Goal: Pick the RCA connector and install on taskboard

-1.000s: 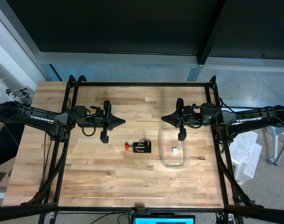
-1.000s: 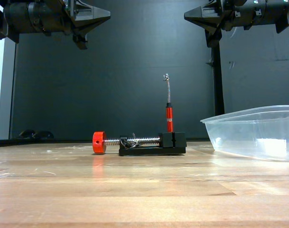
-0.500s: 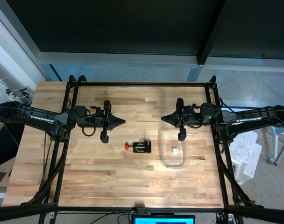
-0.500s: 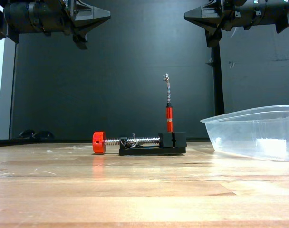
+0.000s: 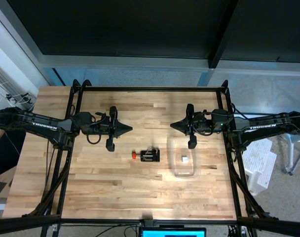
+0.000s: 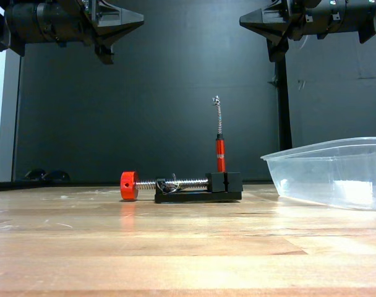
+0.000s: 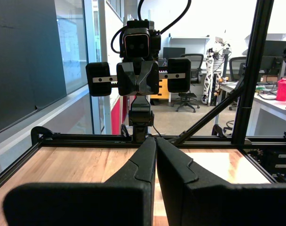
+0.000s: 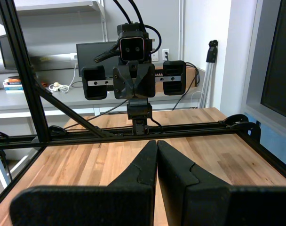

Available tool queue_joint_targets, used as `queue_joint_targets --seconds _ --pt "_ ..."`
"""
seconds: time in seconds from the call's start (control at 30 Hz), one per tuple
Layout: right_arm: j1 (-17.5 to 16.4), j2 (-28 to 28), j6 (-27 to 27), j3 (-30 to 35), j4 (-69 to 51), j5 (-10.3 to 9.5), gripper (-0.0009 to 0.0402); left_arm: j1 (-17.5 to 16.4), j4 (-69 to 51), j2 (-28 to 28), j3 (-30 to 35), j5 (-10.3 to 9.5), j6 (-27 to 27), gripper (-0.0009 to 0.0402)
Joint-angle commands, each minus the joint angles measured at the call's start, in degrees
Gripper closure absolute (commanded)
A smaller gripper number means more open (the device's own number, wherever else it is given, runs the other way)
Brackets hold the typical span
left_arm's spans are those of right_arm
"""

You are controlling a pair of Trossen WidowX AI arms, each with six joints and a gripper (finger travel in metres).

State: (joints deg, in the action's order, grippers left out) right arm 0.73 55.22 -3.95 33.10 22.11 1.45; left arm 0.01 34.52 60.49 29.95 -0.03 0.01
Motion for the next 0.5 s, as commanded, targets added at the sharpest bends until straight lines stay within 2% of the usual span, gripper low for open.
queue_joint_targets --seconds 0.03,0.5 --pt "0.0 0.02 -0.02 0.02 -0.02 0.0 0.0393 -0.02 0.02 0.0 0.0 0.0 -0.02 0.0393" --pt "0.0 0.02 -0.02 0.02 -0.92 0.0 0.0393 0.0 0.0 0.0 0.0 0.0 -0.02 0.0393"
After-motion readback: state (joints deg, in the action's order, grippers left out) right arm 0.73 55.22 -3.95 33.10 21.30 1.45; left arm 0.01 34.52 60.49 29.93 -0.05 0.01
